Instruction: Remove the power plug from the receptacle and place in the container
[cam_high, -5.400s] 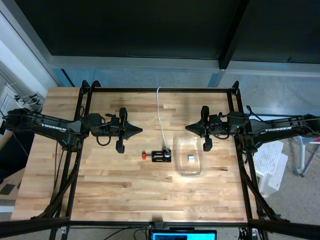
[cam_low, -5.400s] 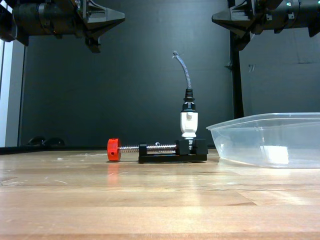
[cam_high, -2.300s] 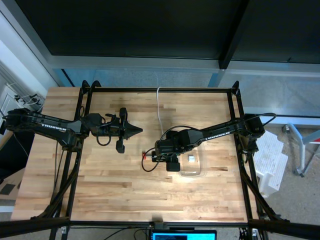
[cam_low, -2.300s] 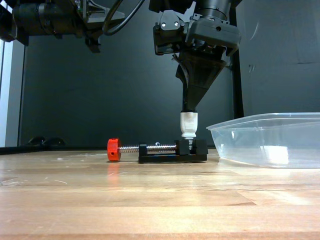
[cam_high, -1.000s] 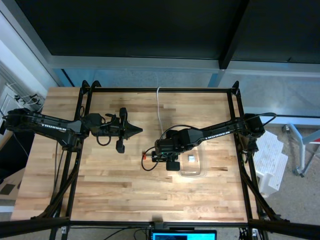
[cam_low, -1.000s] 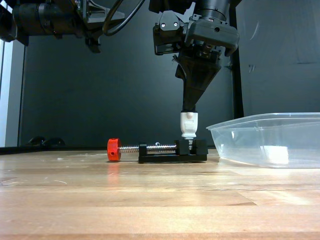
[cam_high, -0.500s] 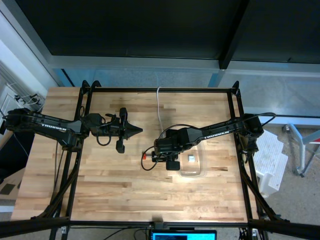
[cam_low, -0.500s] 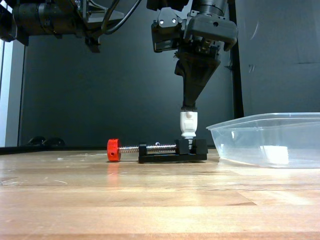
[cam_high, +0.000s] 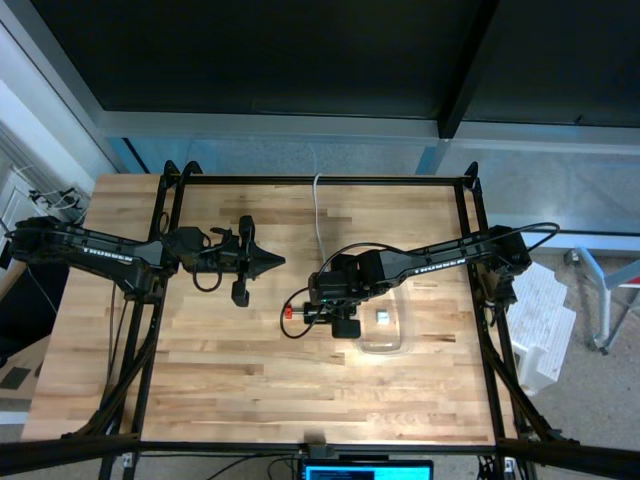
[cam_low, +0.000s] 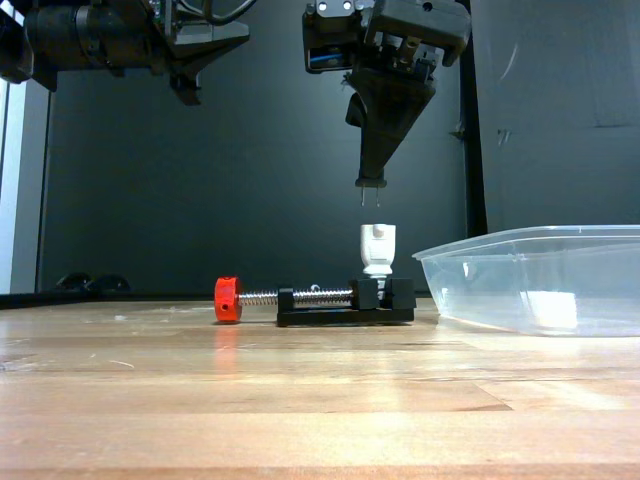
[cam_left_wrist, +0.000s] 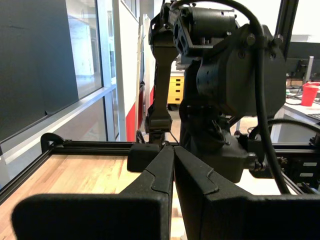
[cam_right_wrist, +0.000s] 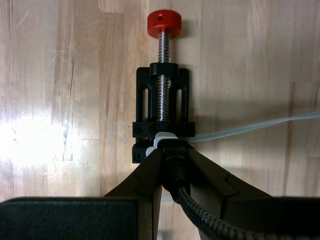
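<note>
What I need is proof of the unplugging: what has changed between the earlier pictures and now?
The right gripper came in from its parked pose, shut its fingers on the power plug and lifted it straight up; its prongs now hang clear above the receptacle. The left gripper stayed parked, shut, at the left; the clamp and container have not moved.

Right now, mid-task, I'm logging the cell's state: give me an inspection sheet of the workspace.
Surface: wooden table.
Job's things: plug out, straight above receptacle; receptacle upright in clamp; container beside it, cube inside.
Clutter: nothing seen.
Grippers: right gripper shut on plug; left gripper shut, parked high at left.
Cables: white cable runs to far edge; plug's cord trails along the gripper.
Surroundings: black frame; screen at near edge.
</note>
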